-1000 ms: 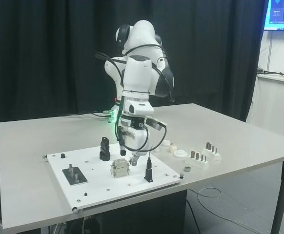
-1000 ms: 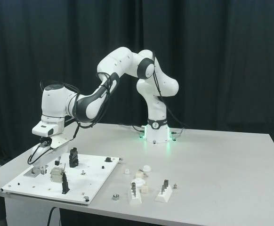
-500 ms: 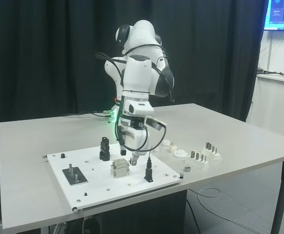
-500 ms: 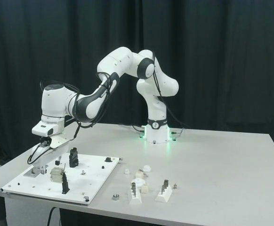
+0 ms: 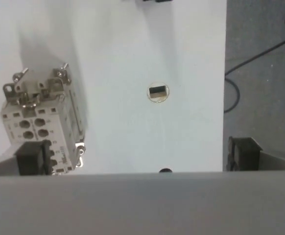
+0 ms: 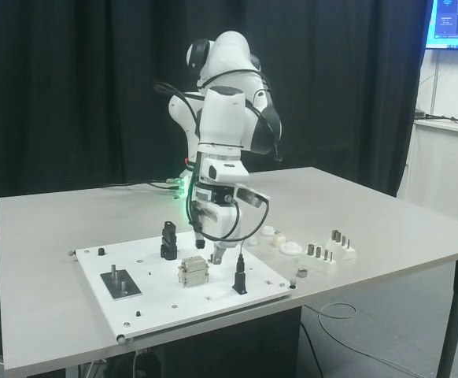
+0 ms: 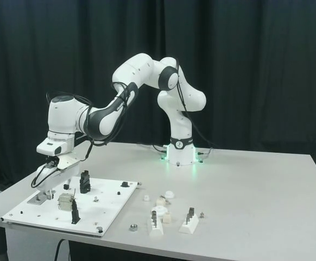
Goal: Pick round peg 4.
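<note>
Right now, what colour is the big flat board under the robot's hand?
White. The board shows best in the first room view.

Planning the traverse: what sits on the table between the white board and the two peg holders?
In the second room view, small white round parts and a nut lie between the white board and the peg holders.

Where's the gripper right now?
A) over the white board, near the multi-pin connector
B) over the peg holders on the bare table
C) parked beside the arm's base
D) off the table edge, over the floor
A: in both room views the gripper hangs over the white board, close to the multi-pin connector; the peg holders stand apart on the grey table.
</note>
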Robot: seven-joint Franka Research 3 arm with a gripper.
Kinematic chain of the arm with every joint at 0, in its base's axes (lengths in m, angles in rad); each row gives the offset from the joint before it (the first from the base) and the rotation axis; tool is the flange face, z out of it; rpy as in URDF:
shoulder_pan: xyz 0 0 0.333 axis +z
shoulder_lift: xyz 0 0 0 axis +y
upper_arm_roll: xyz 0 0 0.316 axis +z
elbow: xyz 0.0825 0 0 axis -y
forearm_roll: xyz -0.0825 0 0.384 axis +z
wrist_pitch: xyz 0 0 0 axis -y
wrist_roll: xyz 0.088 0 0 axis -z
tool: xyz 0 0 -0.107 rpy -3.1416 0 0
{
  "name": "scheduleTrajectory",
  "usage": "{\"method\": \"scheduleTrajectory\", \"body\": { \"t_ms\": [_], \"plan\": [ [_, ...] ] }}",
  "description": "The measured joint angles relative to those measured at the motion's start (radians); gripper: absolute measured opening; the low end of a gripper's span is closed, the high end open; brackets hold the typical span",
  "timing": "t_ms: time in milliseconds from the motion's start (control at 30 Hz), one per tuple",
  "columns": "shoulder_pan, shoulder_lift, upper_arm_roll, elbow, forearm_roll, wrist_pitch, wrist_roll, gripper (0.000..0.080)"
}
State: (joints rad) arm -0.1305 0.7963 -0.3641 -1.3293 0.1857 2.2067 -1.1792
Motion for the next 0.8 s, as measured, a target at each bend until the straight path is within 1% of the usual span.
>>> {"method": "scheduleTrajectory", "body": {
  "t_ms": [433, 800],
  "plan": [
    [0.002, -0.021, 0.0, 0.001, -0.001, -0.029, 0.002, 0.08],
    [0.004, -0.022, -0.006, 0.004, -0.002, -0.05, 0.011, 0.08]
  ]
}}
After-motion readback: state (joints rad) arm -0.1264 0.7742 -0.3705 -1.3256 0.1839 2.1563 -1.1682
